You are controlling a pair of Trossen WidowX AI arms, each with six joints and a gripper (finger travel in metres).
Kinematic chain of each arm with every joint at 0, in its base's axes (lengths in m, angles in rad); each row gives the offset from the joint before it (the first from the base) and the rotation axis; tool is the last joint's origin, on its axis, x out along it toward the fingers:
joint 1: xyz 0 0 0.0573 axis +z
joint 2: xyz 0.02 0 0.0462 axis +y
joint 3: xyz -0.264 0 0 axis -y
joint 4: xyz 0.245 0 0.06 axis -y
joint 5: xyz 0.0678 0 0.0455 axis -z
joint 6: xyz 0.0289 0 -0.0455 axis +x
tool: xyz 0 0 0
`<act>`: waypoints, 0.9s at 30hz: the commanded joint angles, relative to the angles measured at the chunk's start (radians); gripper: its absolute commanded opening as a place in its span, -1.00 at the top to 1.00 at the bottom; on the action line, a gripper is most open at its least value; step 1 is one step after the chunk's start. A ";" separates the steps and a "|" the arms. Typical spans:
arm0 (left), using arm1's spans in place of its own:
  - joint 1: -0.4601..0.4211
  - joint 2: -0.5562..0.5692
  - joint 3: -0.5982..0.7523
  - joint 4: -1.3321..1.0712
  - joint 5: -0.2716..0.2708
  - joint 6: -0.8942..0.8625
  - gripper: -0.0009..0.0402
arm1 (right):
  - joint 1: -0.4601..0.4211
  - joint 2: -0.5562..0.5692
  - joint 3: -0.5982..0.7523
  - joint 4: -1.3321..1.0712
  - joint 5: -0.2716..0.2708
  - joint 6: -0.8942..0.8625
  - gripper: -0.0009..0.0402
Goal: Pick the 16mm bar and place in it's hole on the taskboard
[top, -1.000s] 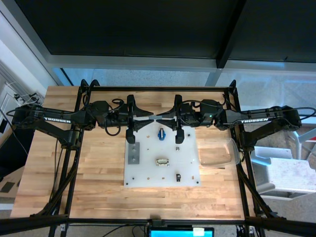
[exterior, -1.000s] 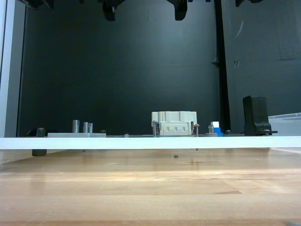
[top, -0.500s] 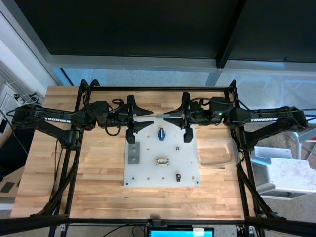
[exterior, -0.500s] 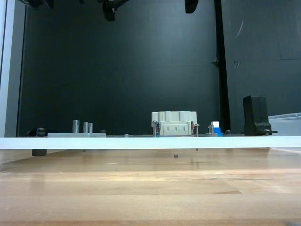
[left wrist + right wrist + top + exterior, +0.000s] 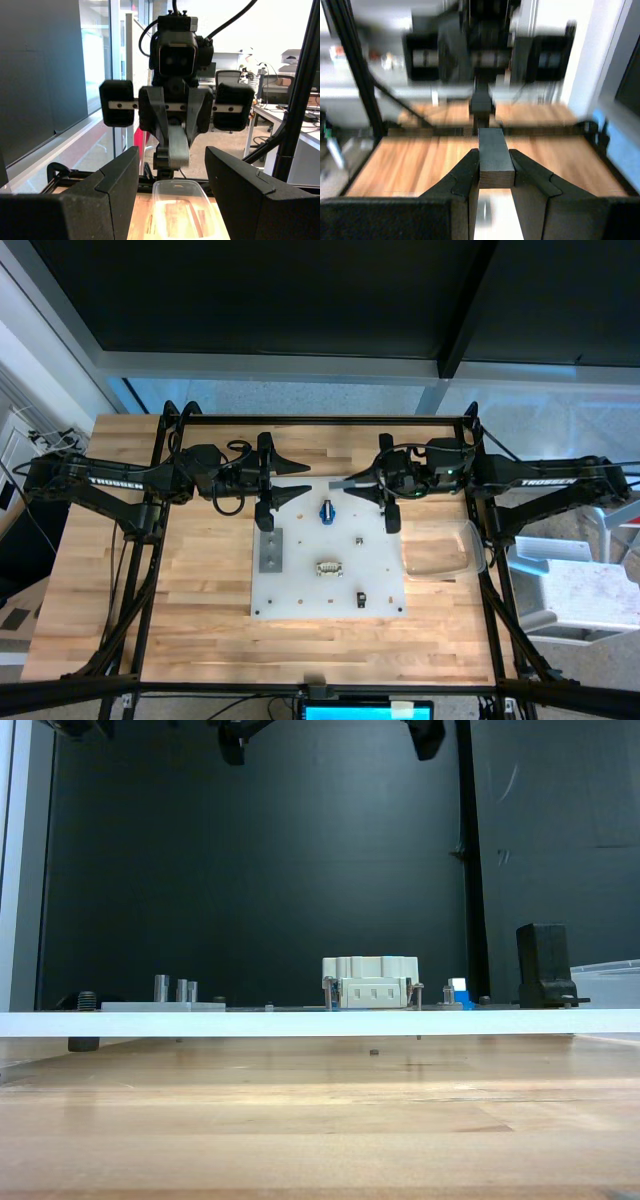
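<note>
16mm bar (image 5: pixel 342 483) sits clamped in my right claw (image 5: pixel 360 486), jutting past its tips over the taskboard (image 5: pixel 300 590); left claw (image 5: pixel 303 481) hangs released opposite.

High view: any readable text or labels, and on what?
"TROSSEN": on the left arm.
"TROSSEN": on the right arm.
Taskboard: no marks readable.
Left gripper, open above the board's far edge, and right gripper, shut on the 16mm bar held above the board, clear of its seat: no text.
</note>
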 commanded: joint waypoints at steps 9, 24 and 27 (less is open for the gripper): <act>0.000 0.000 0.000 0.000 0.000 0.000 0.08 | 0.014 0.037 0.221 -0.746 0.034 -0.001 0.91; 0.000 0.000 0.000 0.000 0.000 0.000 0.09 | 0.097 0.190 0.287 -1.149 0.052 0.107 0.91; 0.000 0.000 0.000 0.000 0.000 0.000 0.08 | 0.142 0.219 0.286 -1.160 0.052 0.157 0.91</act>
